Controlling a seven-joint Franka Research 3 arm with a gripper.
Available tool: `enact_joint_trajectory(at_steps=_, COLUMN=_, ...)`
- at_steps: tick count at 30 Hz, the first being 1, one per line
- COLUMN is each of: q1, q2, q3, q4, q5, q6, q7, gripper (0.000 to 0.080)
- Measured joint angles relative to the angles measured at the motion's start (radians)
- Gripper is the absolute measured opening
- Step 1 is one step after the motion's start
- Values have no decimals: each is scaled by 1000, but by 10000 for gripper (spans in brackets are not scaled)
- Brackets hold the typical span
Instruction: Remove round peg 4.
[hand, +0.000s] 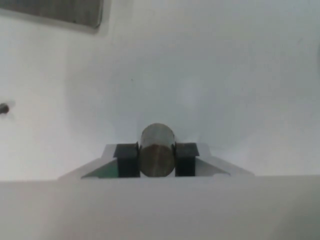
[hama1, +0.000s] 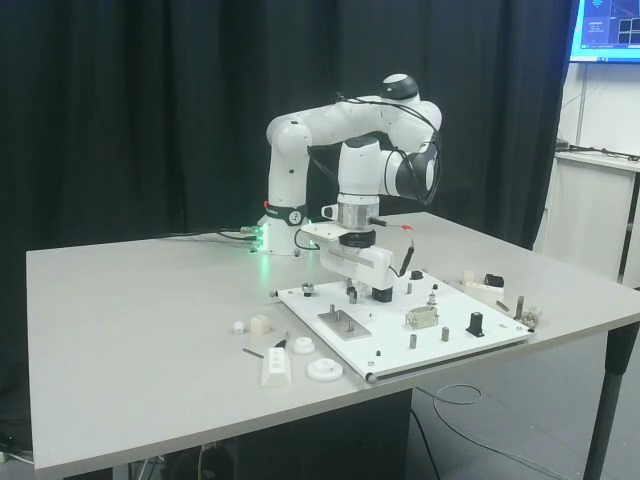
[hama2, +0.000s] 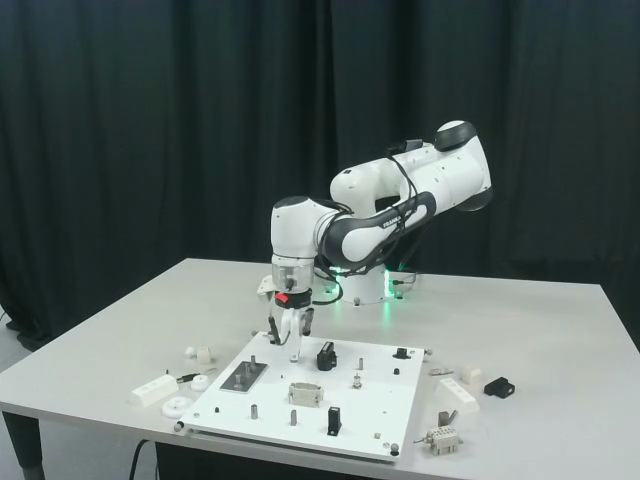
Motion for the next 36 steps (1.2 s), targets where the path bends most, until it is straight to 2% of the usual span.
enact_joint_trajectory(at_steps=21, q1=5, q2=0, q3=-2, q4=1, q5=-9, q6=4, q7=5, gripper=149)
enact_joint_trajectory(at_steps=32, q1=26, q2=0, q3=-31, q4=2, q5=-55, q6=3, q7=34, gripper=149)
enact_joint_trajectory(at_steps=36, q1=34, q2=-1, q3=-52, q4=2, q5=-79, q6=2, q7=43, gripper=149)
